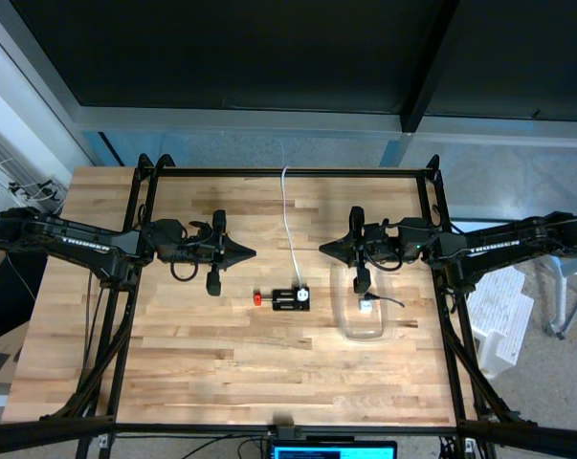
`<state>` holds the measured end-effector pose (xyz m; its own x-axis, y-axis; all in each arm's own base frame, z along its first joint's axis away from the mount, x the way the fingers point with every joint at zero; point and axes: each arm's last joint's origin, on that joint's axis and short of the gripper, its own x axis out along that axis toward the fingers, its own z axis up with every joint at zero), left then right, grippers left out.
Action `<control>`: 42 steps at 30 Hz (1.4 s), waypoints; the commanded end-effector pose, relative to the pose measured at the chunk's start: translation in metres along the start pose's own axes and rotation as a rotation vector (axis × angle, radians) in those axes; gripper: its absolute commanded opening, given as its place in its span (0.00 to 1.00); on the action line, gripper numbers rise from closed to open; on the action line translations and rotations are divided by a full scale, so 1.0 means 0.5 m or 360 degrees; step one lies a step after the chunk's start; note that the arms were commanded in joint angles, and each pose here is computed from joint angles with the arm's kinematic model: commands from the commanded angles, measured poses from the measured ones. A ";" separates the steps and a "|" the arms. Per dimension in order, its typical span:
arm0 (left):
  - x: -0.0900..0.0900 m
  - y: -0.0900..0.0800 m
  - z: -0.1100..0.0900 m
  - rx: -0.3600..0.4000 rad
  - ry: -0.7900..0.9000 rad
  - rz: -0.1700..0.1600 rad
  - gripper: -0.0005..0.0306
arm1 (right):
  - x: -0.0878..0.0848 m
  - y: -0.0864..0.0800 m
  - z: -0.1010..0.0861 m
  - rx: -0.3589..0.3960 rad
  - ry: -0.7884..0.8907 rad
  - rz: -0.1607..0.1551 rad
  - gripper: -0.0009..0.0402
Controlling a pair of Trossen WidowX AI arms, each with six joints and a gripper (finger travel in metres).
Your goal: Remove the power plug from the receptacle and place in the container
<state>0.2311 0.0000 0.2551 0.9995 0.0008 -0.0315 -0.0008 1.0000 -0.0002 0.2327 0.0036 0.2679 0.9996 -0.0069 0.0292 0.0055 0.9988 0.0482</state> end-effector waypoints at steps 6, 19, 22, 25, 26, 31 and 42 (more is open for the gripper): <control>0.000 0.000 0.000 0.0000 -0.0001 0.0000 0.02 | 0.002 0.001 0.003 0.0009 0.0035 0.0000 0.02; 0.000 0.000 0.000 0.0000 0.0000 0.0000 0.02 | 0.003 0.000 0.002 0.0011 0.0047 -0.0002 0.02; 0.000 0.000 0.000 0.0000 -0.0001 0.0000 0.02 | 0.003 0.000 0.002 0.0010 0.0043 -0.0002 0.02; 0.000 0.000 0.000 0.0000 -0.0001 0.0000 0.02 | 0.002 0.001 0.002 0.0009 0.0042 -0.0002 0.02; 0.000 0.000 0.000 0.0000 -0.0001 0.0001 0.02 | 0.002 0.001 0.002 0.0010 0.0042 -0.0001 0.02; 0.000 0.000 0.000 0.0000 -0.0001 0.0000 0.02 | 0.002 0.001 0.002 0.0010 0.0043 0.0000 0.02; 0.000 0.000 0.000 0.0000 0.0000 -0.0001 0.02 | 0.002 0.001 0.002 0.0009 0.0044 -0.0001 0.02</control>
<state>0.2311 0.0000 0.2552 0.9995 0.0008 -0.0315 -0.0008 1.0000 -0.0005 0.2338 0.0038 0.2688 1.0000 -0.0061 0.0010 0.0060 0.9985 0.0544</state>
